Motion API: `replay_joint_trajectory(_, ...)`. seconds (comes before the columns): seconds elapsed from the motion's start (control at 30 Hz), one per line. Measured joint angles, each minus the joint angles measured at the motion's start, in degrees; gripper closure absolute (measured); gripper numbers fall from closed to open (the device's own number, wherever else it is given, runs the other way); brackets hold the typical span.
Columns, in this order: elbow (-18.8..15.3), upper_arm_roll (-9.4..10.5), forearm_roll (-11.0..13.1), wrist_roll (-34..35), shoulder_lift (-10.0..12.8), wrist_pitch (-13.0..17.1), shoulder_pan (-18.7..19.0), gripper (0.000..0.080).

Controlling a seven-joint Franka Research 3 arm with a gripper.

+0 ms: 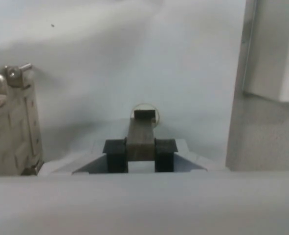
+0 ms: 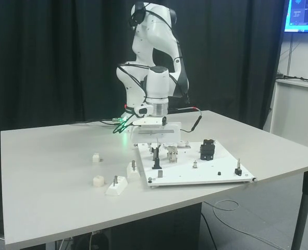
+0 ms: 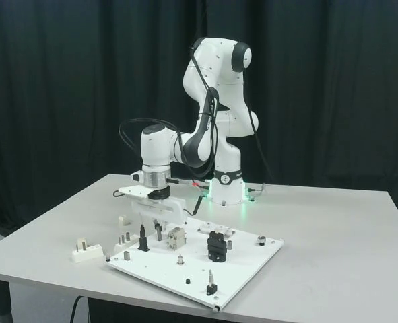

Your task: Insert square peg 3.

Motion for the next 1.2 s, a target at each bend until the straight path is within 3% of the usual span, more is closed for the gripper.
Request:
replay_joint_trajectory(0.6,-1.03,0.09,-0.54,-0.1,0.0,4.21,1.0,0.0689)
replay_joint_trajectory(1.2,-1.81,0.09,-2.51,-0.1,-0.65,4.28,1.02,0.0689)
